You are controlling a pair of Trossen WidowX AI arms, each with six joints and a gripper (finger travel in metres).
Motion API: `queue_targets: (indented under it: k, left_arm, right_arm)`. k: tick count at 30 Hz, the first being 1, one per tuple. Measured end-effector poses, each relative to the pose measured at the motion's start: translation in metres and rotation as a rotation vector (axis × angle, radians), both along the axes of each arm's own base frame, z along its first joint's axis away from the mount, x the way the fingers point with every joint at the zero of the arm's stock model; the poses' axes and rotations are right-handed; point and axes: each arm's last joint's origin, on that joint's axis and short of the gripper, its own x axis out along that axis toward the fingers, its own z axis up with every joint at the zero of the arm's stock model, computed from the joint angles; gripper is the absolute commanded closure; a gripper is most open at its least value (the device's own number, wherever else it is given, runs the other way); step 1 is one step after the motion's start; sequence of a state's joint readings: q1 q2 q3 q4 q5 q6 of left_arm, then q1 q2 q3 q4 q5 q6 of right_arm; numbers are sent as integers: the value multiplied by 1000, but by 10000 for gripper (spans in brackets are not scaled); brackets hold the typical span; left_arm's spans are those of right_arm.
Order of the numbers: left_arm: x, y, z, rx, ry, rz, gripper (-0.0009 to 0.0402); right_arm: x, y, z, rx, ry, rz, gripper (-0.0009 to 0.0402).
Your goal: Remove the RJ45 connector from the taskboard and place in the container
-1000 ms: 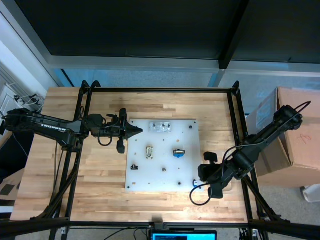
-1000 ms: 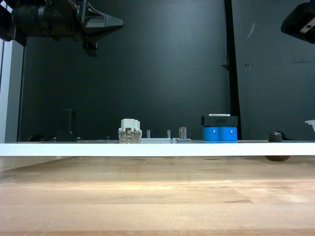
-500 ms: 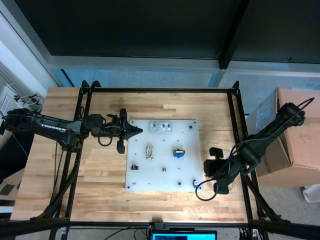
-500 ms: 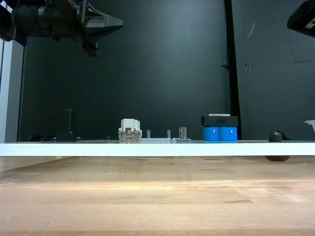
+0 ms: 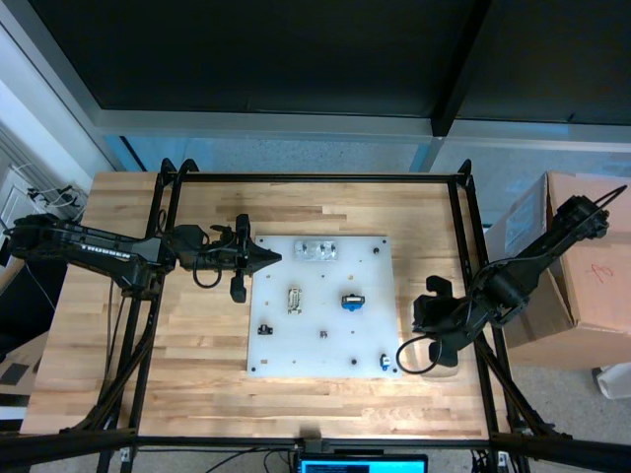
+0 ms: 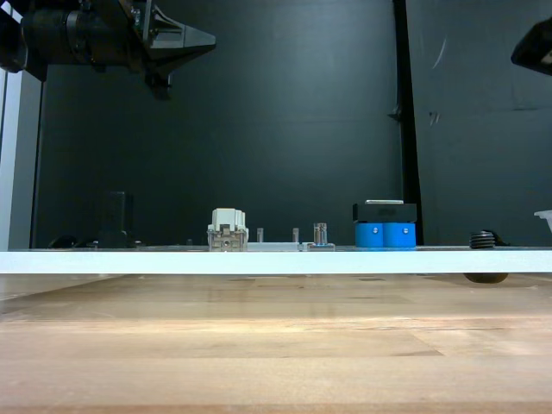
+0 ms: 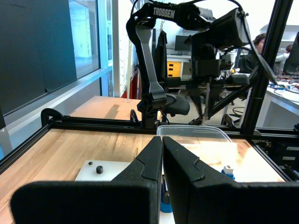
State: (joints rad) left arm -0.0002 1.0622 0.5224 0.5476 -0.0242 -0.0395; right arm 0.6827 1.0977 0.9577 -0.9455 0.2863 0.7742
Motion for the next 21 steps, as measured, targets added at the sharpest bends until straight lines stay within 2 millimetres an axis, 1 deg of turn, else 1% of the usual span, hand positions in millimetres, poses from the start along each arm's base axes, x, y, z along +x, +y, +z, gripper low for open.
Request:
queue_targets:
  k: [5, 9, 14, 21]
  left_arm:
    - [0, 0, 0, 0, -1, 0, 393]
    - [0, 0, 0, 0, 0, 0, 393]
    - [0, 0, 0, 0, 0, 0, 393]
    - [0, 0, 0, 0, -1, 0, 393]
  right_arm:
    - [-12, -10, -4, 28, -17, -46, 206]
    - [-22, -19, -8, 48, -40, -99, 176]
    - [-29, -26, -13, 52, -31, -113, 169]
    - [-31, -27, -13, 42, -17, -109, 169]
